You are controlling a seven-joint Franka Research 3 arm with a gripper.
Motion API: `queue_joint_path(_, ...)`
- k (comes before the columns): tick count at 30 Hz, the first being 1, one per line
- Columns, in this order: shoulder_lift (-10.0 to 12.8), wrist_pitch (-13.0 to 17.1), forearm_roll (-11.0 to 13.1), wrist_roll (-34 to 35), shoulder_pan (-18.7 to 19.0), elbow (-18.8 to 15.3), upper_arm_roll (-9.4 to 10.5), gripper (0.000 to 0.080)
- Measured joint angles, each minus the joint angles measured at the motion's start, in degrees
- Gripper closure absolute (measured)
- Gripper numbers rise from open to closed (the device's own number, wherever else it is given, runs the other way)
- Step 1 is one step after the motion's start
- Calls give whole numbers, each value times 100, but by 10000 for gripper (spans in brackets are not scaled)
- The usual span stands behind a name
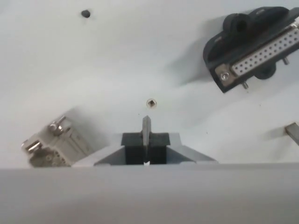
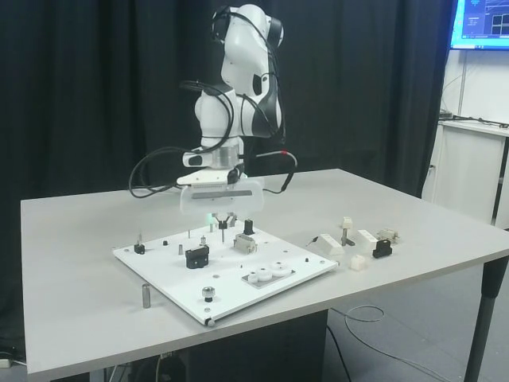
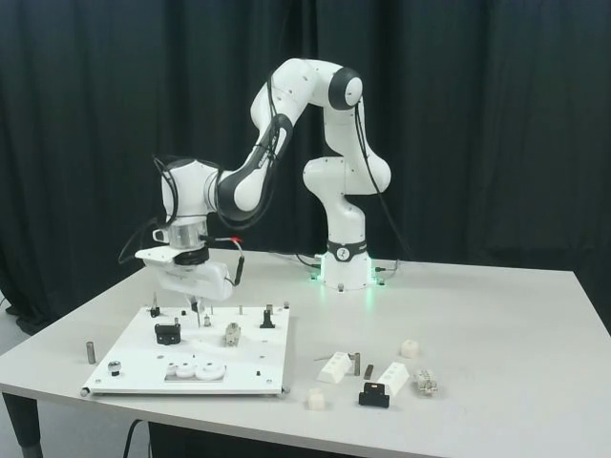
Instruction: Place square peg 1.
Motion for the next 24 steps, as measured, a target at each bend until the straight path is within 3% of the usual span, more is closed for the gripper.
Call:
queue_joint_path(7, -110, -79, -40, 1, 0, 0, -33, 783)
queue_joint_path(24, -115, -79, -70, 1, 9, 17, -36, 783)
